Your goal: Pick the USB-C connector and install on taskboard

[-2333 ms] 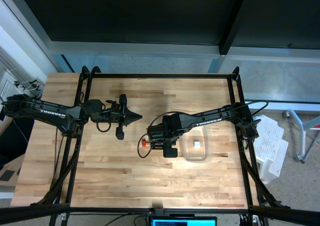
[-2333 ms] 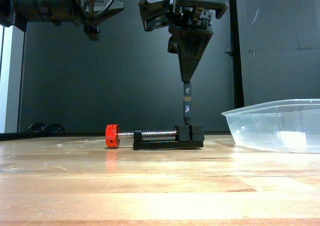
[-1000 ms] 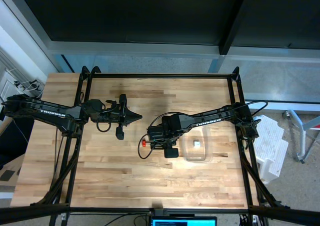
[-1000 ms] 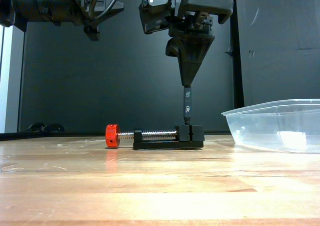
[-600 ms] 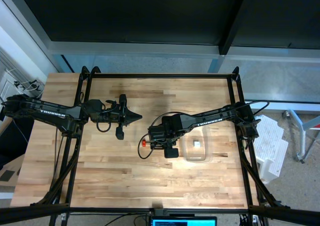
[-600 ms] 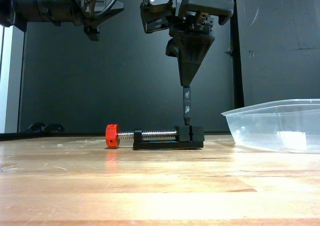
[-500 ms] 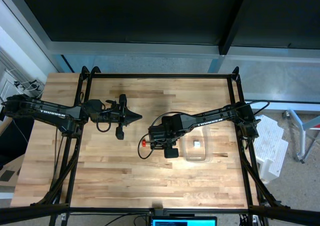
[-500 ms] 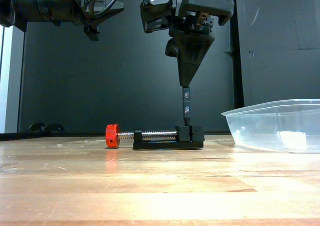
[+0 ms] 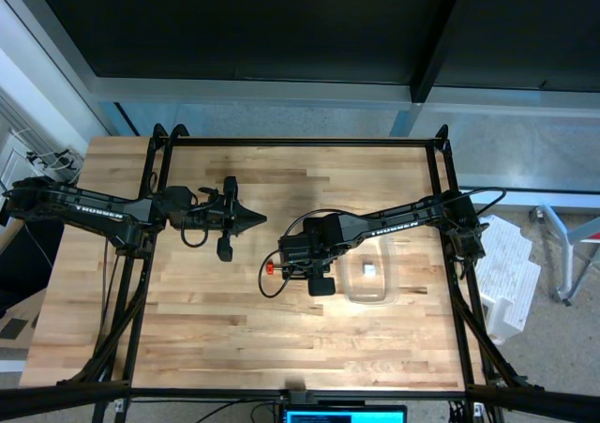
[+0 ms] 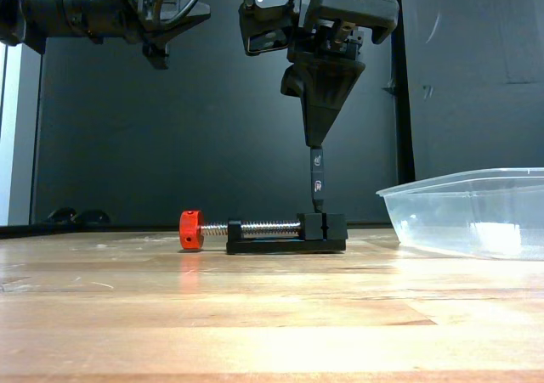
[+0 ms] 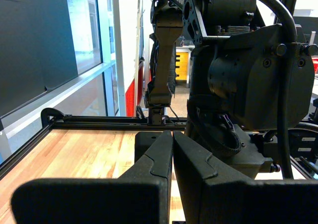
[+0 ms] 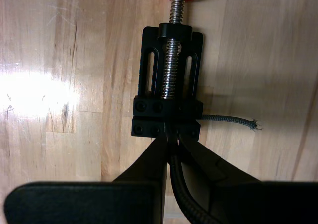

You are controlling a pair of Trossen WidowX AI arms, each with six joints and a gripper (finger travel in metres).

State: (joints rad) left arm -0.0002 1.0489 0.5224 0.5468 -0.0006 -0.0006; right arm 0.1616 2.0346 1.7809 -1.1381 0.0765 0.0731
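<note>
White TROSSEN lettering runs along the left arm [image 9: 94, 210] and the right arm [image 9: 398, 222]. The grey pin [image 10: 316, 179] carries two small pale marks, too small to read.

The right gripper [image 10: 316, 141] points straight down near the table's middle, its fingers pinched together on the top of that upright pin. The pin stands on the taskboard [image 10: 285, 237], at the block's 3 o'clock end. A bright threaded rod [image 10: 263, 228] runs out of the block to the red-orange knob [image 10: 191, 229] at its 9 o'clock end. In the right wrist view a short braided grey cord [image 12: 228, 119] sticks out from the block's side.

The USB-C connector [image 9: 370, 268], a tiny whitish piece, lies inside the clear tray [image 10: 408, 217], which sits just beside the taskboard at 3 o'clock. Neither gripper touches it.

The left gripper [image 9: 260, 219] hangs high over the table at about 10 o'clock from the taskboard, well apart from it, its two fingers pressed flat together.

The table [image 9: 234, 339] is pale butcher-block wood in narrow strips, with glare patches, framed by black rails [image 9: 300, 143]. A blue-lit screen [image 9: 345, 414] peeks in at 6 o'clock. Dark panels back the low view, and the left wrist view shows tall windows [image 11: 82, 30]
</note>
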